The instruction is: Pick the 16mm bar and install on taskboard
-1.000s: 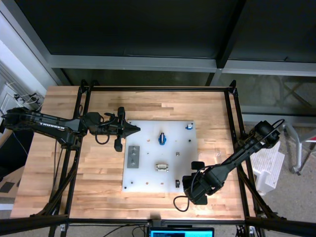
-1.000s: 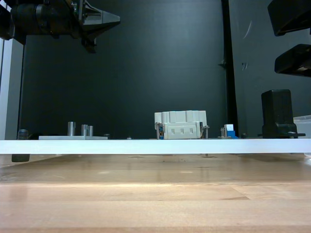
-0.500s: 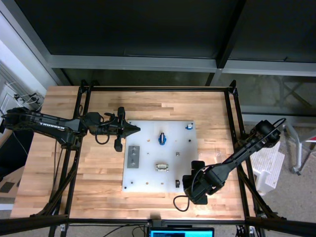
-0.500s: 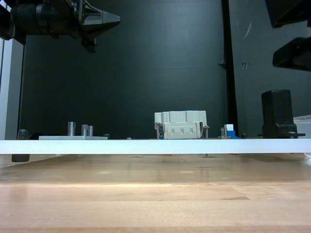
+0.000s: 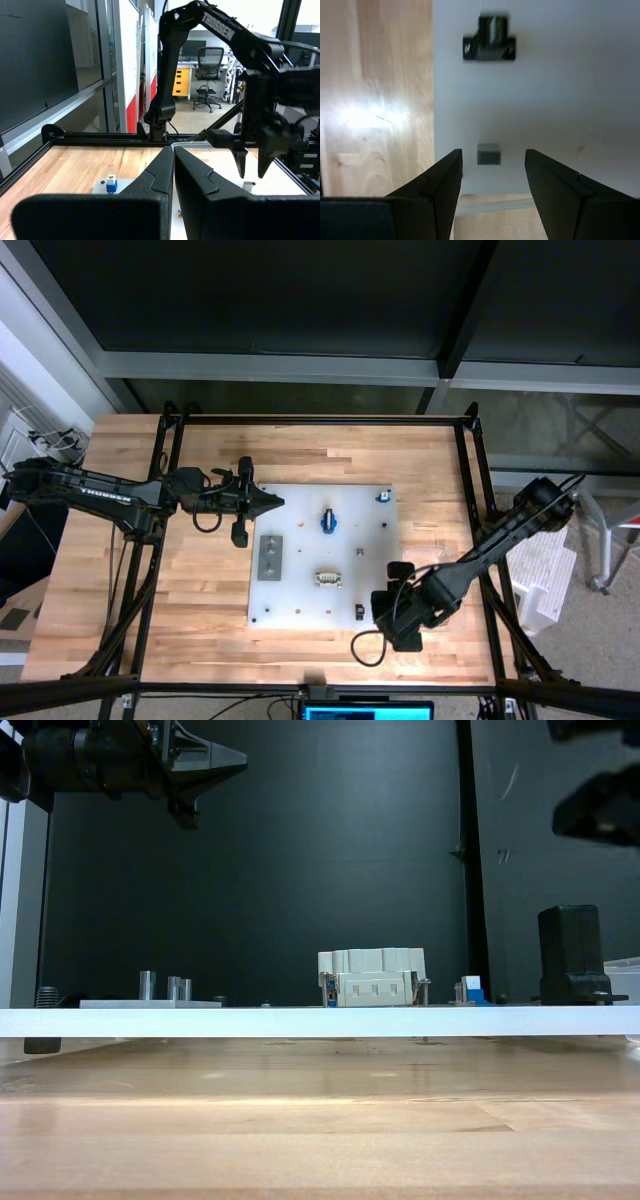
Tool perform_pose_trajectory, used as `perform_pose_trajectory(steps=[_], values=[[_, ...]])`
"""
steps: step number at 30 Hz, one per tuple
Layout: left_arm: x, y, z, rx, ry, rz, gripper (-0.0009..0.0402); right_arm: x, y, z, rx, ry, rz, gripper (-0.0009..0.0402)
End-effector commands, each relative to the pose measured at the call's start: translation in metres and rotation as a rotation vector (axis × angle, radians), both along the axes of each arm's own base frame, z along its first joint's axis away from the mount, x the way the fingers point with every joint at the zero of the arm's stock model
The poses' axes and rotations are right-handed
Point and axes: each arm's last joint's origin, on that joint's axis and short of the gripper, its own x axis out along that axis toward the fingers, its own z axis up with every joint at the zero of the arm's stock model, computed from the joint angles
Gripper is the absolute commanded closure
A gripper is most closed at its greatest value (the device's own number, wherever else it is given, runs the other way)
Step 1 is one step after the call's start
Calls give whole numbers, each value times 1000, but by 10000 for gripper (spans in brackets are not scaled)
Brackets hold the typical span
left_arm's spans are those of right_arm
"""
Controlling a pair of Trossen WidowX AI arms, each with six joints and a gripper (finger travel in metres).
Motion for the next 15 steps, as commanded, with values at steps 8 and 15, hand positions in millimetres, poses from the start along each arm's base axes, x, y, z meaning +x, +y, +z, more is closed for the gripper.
perform_pose_trajectory(steps=[8, 15], values=[[0, 0, 0, 0, 0, 0, 393, -2, -37, 47, -5, -164, 12, 270], [0, 0, 0, 0, 0, 0, 393, -4, -67, 69, -42, -248, 12, 292]])
